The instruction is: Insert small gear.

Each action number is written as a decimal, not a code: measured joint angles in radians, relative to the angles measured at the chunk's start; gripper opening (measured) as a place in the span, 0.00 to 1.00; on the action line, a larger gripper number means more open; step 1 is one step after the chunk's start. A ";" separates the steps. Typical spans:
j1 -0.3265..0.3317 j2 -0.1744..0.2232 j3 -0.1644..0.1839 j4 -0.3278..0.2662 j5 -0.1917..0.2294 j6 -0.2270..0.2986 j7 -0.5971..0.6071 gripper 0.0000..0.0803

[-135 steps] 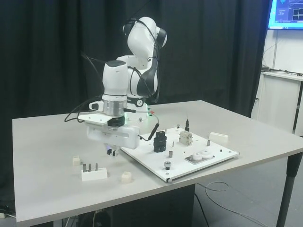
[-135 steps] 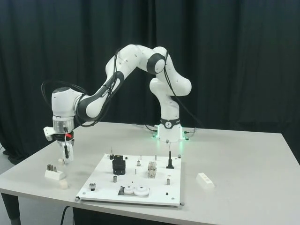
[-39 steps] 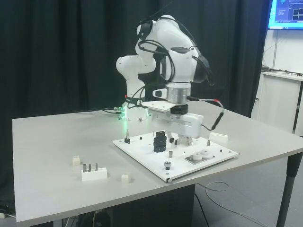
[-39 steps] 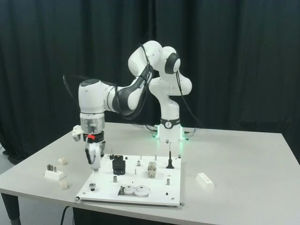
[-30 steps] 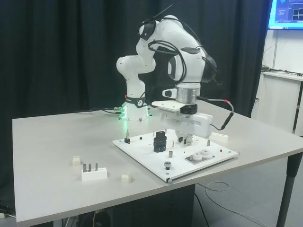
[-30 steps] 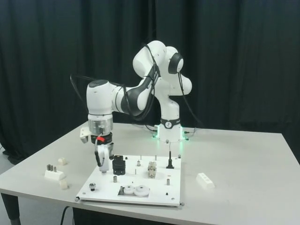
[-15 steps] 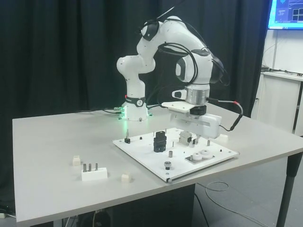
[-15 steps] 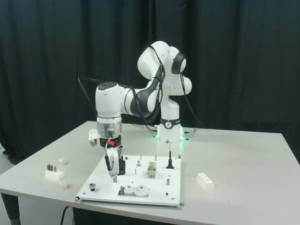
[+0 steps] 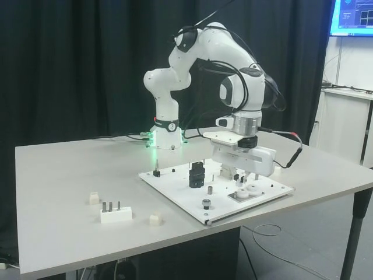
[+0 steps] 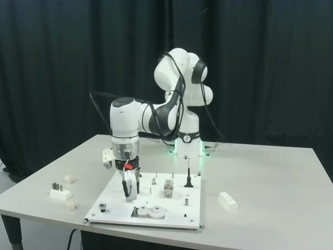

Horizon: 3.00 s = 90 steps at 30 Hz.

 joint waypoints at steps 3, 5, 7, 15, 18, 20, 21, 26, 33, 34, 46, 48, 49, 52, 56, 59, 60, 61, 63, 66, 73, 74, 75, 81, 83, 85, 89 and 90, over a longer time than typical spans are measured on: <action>0.002 0.003 0.000 -0.002 0.000 0.004 0.000 0.16; 0.003 0.005 0.000 -0.003 0.000 0.007 0.000 0.16; 0.004 0.006 0.000 -0.007 0.000 0.013 0.000 0.16; 0.008 0.006 0.000 -0.034 -0.001 0.045 0.000 0.16; 0.010 0.006 0.000 -0.043 -0.001 0.051 0.000 0.16; 0.011 0.006 0.000 -0.050 -0.001 0.055 0.000 0.16; 0.013 0.006 0.000 -0.052 -0.001 0.057 0.000 0.16; 0.018 0.005 0.000 -0.060 -0.001 0.057 0.008 0.16; 0.028 -0.007 0.001 -0.083 -0.001 0.057 0.010 0.16; 0.029 -0.009 0.001 -0.086 -0.001 0.057 0.010 0.16; 0.033 -0.030 0.001 -0.135 -0.004 0.093 0.010 0.16; 0.033 -0.034 0.001 -0.146 -0.004 0.106 0.010 0.16; 0.033 -0.035 0.001 -0.152 -0.004 0.115 0.010 0.16; 0.036 -0.042 0.001 -0.170 -0.004 0.135 0.010 0.16; 0.040 -0.053 0.001 -0.192 -0.004 0.159 0.021 0.16; 0.044 -0.063 0.001 -0.209 -0.004 0.170 0.030 0.16; 0.045 -0.066 0.002 -0.214 -0.004 0.173 0.031 0.16; 0.046 -0.069 0.003 -0.219 -0.004 0.177 0.031 0.16; 0.049 -0.074 0.004 -0.228 -0.004 0.185 0.031 0.16; 0.053 -0.080 0.005 -0.242 -0.004 0.201 0.031 0.16; 0.059 -0.093 0.005 -0.270 -0.004 0.236 0.031 0.16; 0.060 -0.094 0.005 -0.273 -0.004 0.240 0.031 0.16; 0.060 -0.095 0.005 -0.276 -0.004 0.243 0.031 0.16; 0.063 -0.100 0.005 -0.286 -0.005 0.257 0.030 0.16; 0.063 -0.100 0.005 -0.286 -0.006 0.257 0.030 0.16; 0.063 -0.100 0.005 -0.286 -0.007 0.257 0.030 0.16; 0.064 -0.100 0.005 -0.286 -0.009 0.258 0.029 0.16; 0.064 -0.100 0.005 -0.286 -0.009 0.258 0.028 0.16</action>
